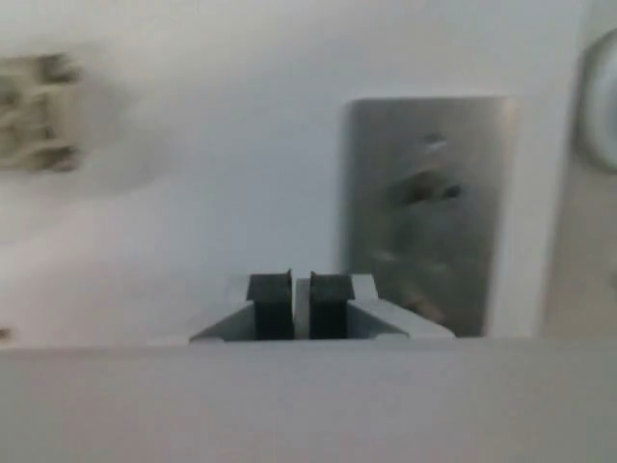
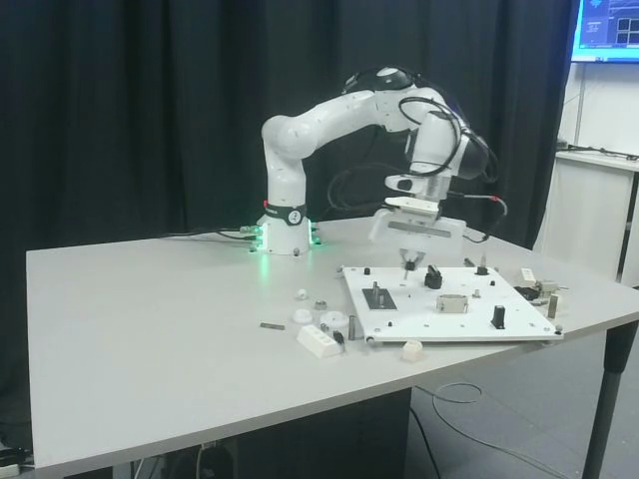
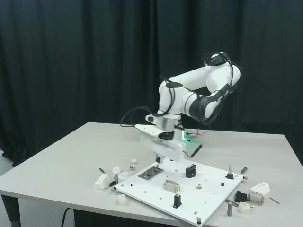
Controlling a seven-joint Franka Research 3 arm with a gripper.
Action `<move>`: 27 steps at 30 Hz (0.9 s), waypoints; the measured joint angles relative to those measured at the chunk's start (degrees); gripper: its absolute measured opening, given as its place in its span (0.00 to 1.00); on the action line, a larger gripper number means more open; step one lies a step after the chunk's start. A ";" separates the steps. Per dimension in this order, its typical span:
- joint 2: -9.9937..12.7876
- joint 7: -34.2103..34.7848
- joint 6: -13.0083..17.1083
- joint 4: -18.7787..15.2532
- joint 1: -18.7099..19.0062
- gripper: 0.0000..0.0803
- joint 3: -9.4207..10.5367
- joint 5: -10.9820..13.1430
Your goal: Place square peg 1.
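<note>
My gripper (image 1: 301, 307) hangs low over the white assembly board (image 2: 419, 321), near its back edge. Its black fingers (image 1: 271, 304) stand almost together, with a thin pale sliver between them that I take for the square peg (image 1: 301, 301). From the room, the gripper (image 2: 408, 262) (image 3: 157, 161) shows a small tip poking out below it. A grey metal plate (image 1: 424, 212) (image 2: 380, 297) (image 3: 149, 173) lies on the board close beside the gripper, with a short peg standing on it. The gripper is a little above the board and to one side of the plate.
Black fixtures (image 2: 433, 277) (image 3: 191, 170) and a connector block (image 2: 452, 302) (image 3: 171, 185) stand on the board. Several loose white parts (image 2: 319, 339) (image 3: 102, 181) lie on the grey table by the board's front left corner. More small pieces (image 3: 258, 191) sit off its far end.
</note>
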 joint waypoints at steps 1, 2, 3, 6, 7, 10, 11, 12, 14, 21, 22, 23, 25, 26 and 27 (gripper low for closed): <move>-0.01 -0.92 0.25 -0.46 -0.29 0.04 -0.12 -0.11; -0.01 -1.80 0.48 -0.90 -0.57 0.04 -0.24 -0.16; -0.01 -2.77 0.76 -1.36 -0.88 0.04 -0.35 -0.17; -0.01 -5.88 1.58 -2.76 -2.01 0.04 -0.58 -0.17; -0.01 -6.78 1.84 -3.14 -2.38 0.04 -0.63 -0.17; -0.01 -9.60 2.21 -4.15 -3.72 0.04 -0.72 -0.03; -0.01 -10.40 2.29 -4.38 -4.15 0.04 -0.73 0.04; -0.01 -11.37 2.37 -4.63 -4.66 0.04 -0.73 0.14; -0.01 -13.05 2.41 -4.97 -5.58 0.04 -0.73 0.50; -0.04 -19.25 2.37 -6.01 -8.72 0.04 -0.60 3.08; -0.06 -20.08 2.32 -6.17 -9.08 0.04 -0.53 3.59; -0.09 -20.94 2.23 -6.32 -9.44 0.04 -0.45 4.10; -0.16 -22.71 1.93 -6.57 -10.07 0.04 -0.28 5.11; -0.20 -23.49 1.74 -6.67 -10.35 0.04 -0.19 5.63; -0.24 -24.16 1.58 -6.77 -10.58 0.04 -0.11 6.06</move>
